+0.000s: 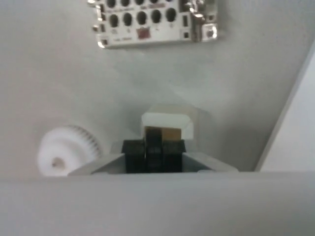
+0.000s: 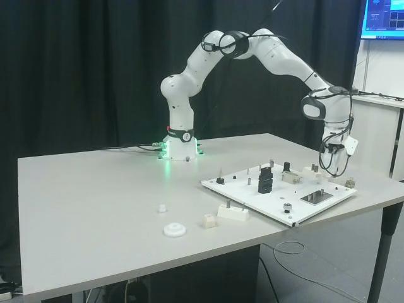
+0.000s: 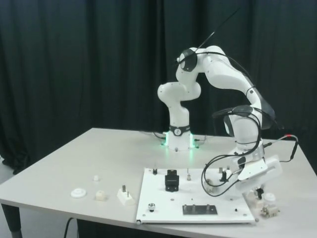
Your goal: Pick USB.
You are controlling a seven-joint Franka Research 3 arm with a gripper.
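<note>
On the near left of the grey table (image 2: 95,202), well apart from the work, lie a white toothed gear wheel (image 2: 174,230), a small white cap (image 2: 162,207) and two small white blocks (image 2: 222,215); none of these concerns the task. Further right lies the white rectangular assembly board (image 2: 252,197), bearing a black upright fixture (image 2: 264,179) and a grey metal plate (image 2: 315,197). Beyond the board's right end, the white arm's gripper (image 1: 154,147) reaches down to the table beside another white gear (image 1: 63,153) and a white multi-pin connector block (image 1: 152,22). Seen from the wrist, the black fingers stand nearly together, pinching a small white rectangular USB plug (image 1: 166,123) by its near end. The grasp looks made, I judge; whether the plug is clear of the table cannot be told, so lifting it away remains.
</note>
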